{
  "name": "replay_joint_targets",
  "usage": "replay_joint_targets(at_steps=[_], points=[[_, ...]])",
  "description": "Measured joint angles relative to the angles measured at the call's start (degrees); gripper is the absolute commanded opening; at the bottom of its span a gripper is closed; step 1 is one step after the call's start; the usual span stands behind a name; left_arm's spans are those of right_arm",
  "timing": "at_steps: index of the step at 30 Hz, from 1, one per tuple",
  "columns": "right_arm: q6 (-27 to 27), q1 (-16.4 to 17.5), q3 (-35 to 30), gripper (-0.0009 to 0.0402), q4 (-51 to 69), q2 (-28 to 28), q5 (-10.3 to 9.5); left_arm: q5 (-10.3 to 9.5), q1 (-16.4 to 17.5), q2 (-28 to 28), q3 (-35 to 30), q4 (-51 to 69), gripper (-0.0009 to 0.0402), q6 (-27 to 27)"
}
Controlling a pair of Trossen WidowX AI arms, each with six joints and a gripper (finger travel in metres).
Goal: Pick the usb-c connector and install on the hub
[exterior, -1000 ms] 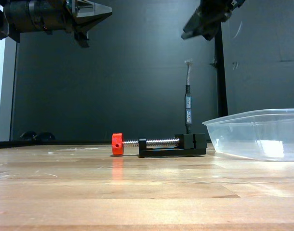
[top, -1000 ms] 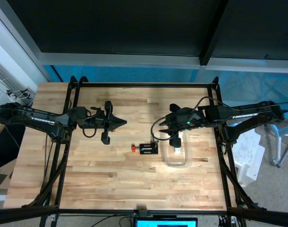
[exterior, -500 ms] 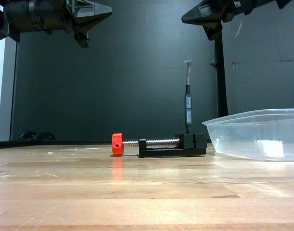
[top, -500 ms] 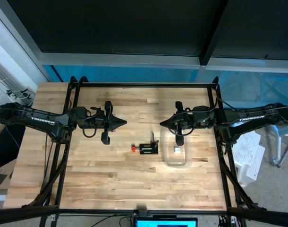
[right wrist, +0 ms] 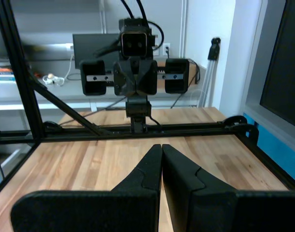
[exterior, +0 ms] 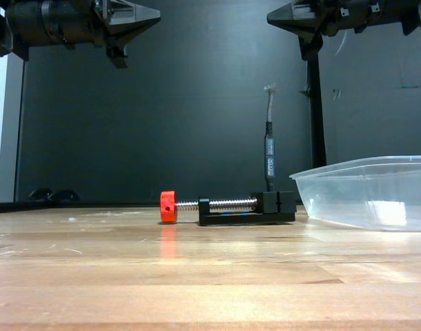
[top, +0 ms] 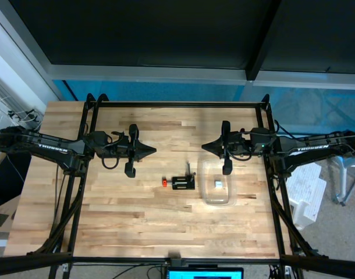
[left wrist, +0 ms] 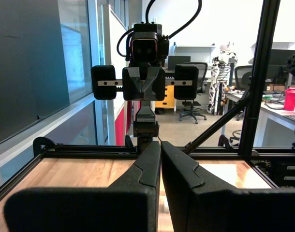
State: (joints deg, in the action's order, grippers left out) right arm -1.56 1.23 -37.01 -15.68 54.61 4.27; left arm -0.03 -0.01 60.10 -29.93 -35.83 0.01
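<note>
The hub is a small black block with an orange-red end, lying mid-table; a thin dark pin stands up from its right part. I cannot make out the usb-c connector in any view. My left gripper hovers high and to the hub's left, shut and empty, its tips together. My right gripper hovers high behind the tray, level and pointing left, also shut with nothing held. Both sit well above the table in the low view.
A clear plastic tray stands just right of the hub, with a small white square piece inside. A black frame borders the table's back and sides.
My right arm has drawn back to the right and upward from over the tray and levelled out. The left arm, hub and tray have not moved.
</note>
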Motion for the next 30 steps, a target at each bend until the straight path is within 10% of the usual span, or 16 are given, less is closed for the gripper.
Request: replay_joint_targets(at_steps=[30], points=[[-0.81,-2.58,4.24,0.0,-5.29,-2.51,-5.25,0.02,0.0,0.0,0.0,0.02,0.0,0.02]])
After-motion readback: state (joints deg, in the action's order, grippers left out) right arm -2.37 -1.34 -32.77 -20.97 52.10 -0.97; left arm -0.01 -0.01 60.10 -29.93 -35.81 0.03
